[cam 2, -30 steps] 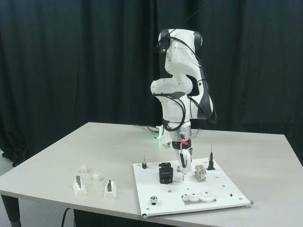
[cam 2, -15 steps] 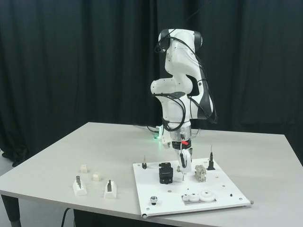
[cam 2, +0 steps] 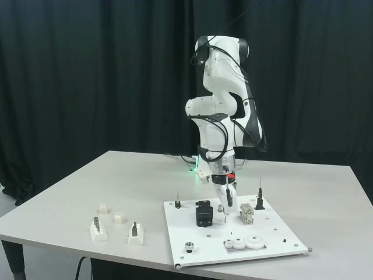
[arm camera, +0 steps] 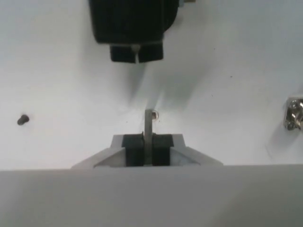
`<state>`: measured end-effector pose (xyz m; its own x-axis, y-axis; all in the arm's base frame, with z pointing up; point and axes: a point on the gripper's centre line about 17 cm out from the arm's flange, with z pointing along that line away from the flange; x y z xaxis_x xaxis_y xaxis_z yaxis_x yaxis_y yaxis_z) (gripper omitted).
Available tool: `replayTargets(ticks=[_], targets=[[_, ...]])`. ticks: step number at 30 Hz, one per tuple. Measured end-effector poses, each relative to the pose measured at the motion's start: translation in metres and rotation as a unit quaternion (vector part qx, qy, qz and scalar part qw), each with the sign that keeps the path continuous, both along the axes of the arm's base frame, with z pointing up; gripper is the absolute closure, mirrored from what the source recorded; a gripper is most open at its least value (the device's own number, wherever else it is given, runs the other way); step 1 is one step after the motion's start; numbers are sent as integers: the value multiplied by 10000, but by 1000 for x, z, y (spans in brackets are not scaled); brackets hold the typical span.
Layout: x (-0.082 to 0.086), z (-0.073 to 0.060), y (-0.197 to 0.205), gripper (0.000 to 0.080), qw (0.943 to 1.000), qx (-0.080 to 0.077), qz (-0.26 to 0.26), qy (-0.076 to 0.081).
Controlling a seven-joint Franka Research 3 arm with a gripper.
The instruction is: Insert square peg 1.
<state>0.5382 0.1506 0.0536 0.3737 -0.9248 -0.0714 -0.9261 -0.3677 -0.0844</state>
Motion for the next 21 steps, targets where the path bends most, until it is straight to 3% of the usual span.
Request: replayTargets(ticks=[11, 21], targets=[[0, 0, -5, 772, 9991, -37, 430, -28], [-1, 0, -6, 772, 9990, -33, 456, 18]])
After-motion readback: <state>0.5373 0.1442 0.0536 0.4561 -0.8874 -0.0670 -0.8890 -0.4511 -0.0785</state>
